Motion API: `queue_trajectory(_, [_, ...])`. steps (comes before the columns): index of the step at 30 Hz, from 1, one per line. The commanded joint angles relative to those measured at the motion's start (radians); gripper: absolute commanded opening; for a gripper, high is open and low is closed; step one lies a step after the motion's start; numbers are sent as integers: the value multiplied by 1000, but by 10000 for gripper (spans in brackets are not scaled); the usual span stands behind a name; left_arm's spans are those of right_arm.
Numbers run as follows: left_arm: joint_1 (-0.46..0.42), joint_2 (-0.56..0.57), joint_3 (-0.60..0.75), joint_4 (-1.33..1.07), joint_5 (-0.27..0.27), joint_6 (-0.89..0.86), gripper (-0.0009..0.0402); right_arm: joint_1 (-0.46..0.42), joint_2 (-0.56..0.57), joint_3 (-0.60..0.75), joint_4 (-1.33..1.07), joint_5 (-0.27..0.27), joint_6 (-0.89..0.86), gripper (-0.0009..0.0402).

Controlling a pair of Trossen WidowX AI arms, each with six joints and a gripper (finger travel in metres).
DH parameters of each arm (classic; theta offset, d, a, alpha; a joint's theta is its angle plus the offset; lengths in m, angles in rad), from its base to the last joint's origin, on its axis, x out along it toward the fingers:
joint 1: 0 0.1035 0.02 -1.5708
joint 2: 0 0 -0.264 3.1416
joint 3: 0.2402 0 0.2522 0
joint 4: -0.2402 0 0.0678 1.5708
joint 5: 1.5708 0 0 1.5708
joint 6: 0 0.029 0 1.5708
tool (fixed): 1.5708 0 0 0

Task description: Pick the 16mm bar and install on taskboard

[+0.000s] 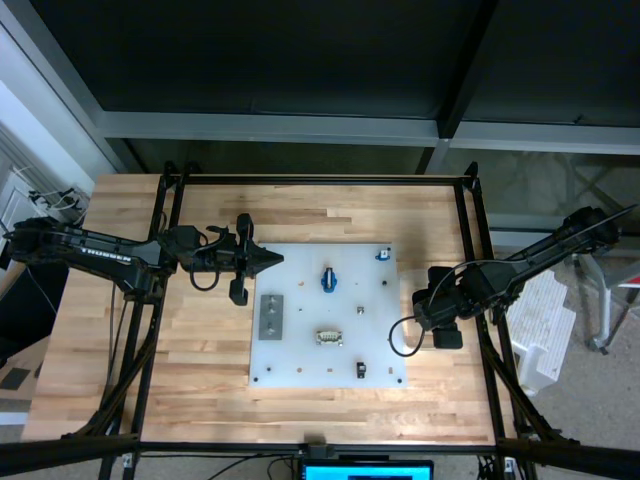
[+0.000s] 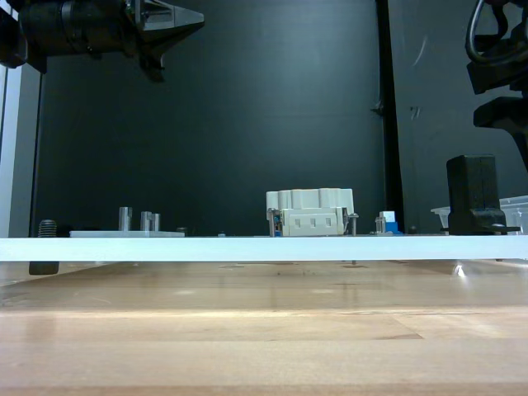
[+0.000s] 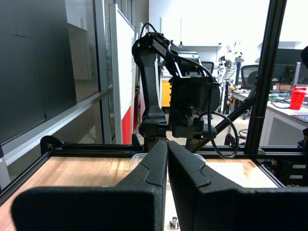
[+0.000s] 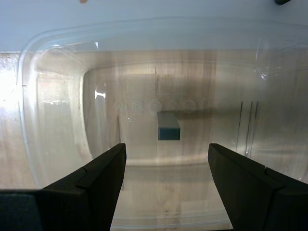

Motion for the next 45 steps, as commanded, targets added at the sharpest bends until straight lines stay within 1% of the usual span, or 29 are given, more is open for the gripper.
queue_trajectory(1, [0,0,0,0,0,0,0,2,0,-14,7,12,-2,234])
queue_trajectory(8, [0,0,0,0,0,0,0,2,0,-51,65,19,-10,226])
queue_trajectory(12, [0,0,0,0,0,0,0,2,18,-68,95,18,-10,223])
queue_trajectory(15, [0,0,0,0,0,0,0,2,33,-77,118,19,-10,224])
queue_trajectory(27, [0,0,0,0,0,0,0,2,33,-154,214,19,-10,224])
queue_trajectory(40, [0,0,0,0,0,0,0,0,33,-187,256,19,-14,223])
queue_trajectory(45, [0,0,0,0,0,0,0,0,33,-187,256,19,-18,206])
